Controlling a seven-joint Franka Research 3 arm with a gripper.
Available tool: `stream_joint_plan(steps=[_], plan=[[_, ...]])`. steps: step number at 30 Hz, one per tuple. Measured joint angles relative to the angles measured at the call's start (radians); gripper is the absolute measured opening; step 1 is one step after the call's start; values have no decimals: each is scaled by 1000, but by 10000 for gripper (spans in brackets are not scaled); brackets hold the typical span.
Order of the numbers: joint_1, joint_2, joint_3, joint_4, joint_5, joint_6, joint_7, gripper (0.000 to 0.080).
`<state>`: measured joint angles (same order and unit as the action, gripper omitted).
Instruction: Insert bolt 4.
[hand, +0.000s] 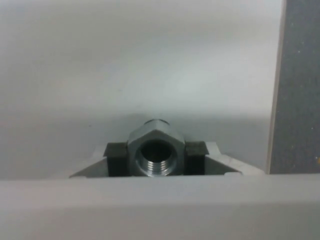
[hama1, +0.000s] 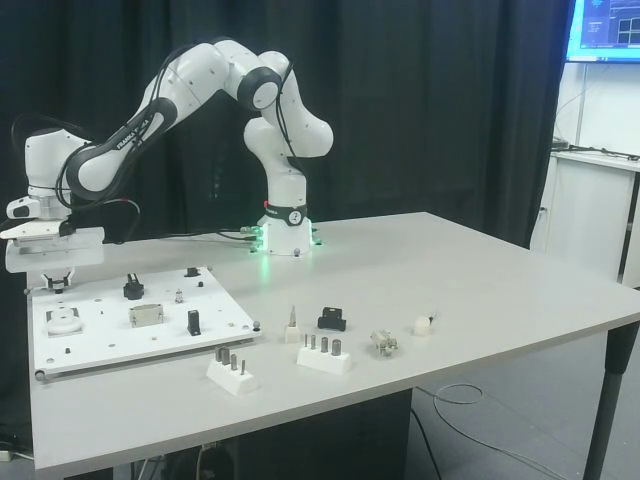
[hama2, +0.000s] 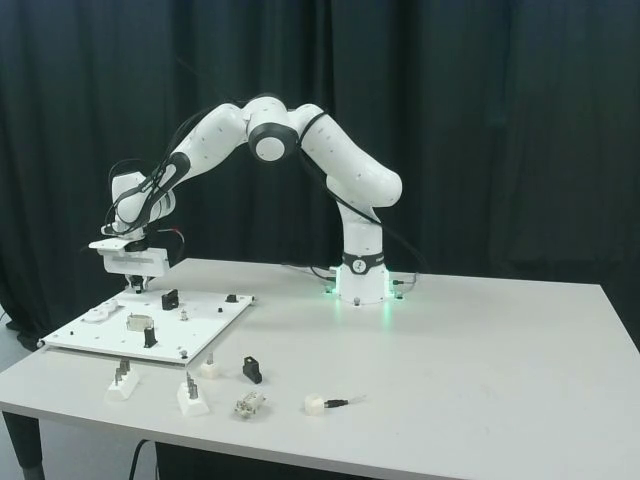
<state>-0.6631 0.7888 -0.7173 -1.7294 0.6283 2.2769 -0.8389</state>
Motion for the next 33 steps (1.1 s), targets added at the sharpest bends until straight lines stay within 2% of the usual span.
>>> stream_joint_plan(steps=[19, 33], plan=[[-1, 0, 0, 0, 6, -1, 10, 225], [-3, 0, 0, 1, 15, -7, 190, 225]])
